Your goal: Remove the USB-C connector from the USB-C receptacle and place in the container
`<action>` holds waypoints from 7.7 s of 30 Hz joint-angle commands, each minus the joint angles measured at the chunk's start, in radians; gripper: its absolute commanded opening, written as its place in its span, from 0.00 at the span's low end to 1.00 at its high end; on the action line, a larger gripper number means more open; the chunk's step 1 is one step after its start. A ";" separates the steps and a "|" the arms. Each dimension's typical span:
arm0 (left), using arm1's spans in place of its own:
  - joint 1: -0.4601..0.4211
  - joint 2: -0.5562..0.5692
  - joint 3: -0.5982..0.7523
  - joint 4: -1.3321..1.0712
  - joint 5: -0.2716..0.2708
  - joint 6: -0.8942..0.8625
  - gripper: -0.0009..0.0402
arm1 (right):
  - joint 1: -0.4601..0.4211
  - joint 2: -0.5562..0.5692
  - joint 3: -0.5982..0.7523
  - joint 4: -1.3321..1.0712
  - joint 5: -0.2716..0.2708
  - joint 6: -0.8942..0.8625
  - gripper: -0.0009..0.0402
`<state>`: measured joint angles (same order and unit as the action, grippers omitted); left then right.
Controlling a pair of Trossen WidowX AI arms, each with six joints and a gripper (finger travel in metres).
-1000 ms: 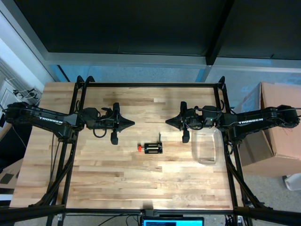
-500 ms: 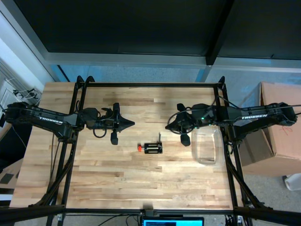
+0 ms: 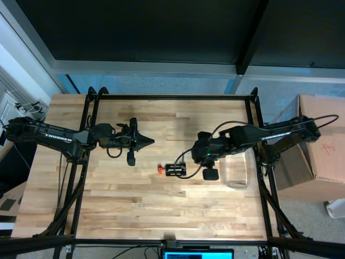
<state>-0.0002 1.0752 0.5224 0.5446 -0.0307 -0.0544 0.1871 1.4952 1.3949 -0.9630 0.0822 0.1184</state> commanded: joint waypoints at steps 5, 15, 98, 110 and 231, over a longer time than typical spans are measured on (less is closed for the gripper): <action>0.000 0.000 0.000 0.000 0.000 0.000 0.02 | 0.000 0.132 0.110 -0.079 0.005 0.034 0.38; 0.000 0.000 0.000 0.000 0.000 0.000 0.02 | 0.005 0.248 0.117 -0.062 0.000 0.068 0.48; 0.000 0.000 0.000 0.000 0.000 0.000 0.02 | 0.010 0.262 0.339 -0.195 0.004 0.111 0.02; 0.000 0.000 0.000 0.000 0.000 0.000 0.02 | 0.041 0.261 0.335 -0.217 0.003 0.137 0.02; 0.000 0.000 0.000 0.000 0.000 0.000 0.02 | 0.050 -0.066 -0.410 0.033 -0.101 0.088 0.61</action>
<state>-0.0002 1.0752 0.5224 0.5438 -0.0303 -0.0544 0.2352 1.4288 0.9726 -0.9264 -0.0082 0.2642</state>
